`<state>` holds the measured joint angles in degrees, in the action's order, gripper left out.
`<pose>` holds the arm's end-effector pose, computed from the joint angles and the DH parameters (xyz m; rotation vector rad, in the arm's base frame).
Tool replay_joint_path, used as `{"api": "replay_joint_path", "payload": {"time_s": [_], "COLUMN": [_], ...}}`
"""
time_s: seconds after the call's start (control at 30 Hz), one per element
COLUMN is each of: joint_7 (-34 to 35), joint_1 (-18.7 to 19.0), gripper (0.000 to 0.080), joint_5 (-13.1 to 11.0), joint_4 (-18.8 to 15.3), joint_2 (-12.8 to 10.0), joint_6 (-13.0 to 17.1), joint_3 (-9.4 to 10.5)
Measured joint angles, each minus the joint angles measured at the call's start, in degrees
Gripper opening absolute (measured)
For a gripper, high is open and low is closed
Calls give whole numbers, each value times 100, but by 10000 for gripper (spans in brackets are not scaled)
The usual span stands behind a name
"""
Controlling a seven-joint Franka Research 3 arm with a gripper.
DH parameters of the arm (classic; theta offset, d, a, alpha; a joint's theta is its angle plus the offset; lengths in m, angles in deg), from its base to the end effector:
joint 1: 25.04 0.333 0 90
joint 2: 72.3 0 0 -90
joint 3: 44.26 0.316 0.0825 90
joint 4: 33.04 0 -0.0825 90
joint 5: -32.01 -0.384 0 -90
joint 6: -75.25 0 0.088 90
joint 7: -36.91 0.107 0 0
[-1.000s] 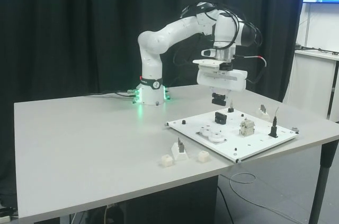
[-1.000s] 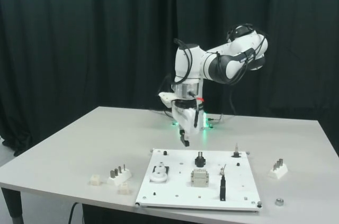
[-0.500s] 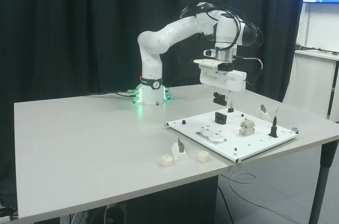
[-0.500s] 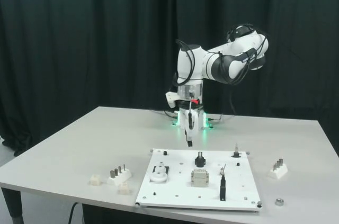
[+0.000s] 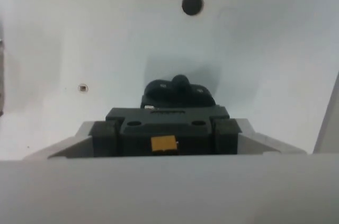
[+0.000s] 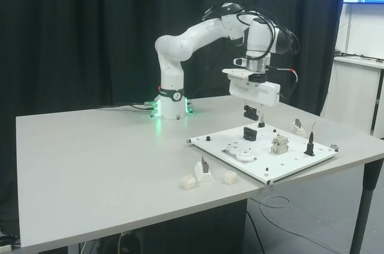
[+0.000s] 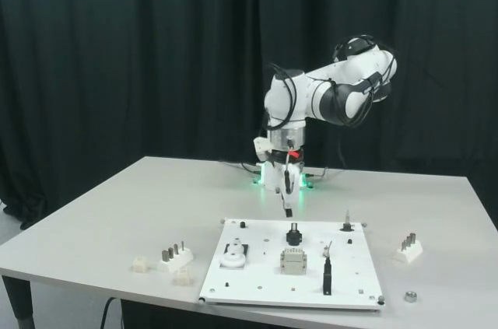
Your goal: Insert D-SUB.
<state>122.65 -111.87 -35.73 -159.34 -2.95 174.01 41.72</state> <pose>0.5029 0.1072 0.3095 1.6011 -2.6439 0.0329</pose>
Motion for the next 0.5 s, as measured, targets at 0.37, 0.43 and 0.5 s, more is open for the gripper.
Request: {"api": "replay_joint_path", "payload": {"time_s": [0.37,0.43,0.5], "joint_7": [795,915,1043], "joint_1": [329,386,440], "gripper": [378,378,378], "joint_5": [-29,-31,-32], "joint_4": [-185,-219,-254], "joint_2": [0,0,0], "joint_6": [277,353,440], "joint_3": [73,93,116]}}
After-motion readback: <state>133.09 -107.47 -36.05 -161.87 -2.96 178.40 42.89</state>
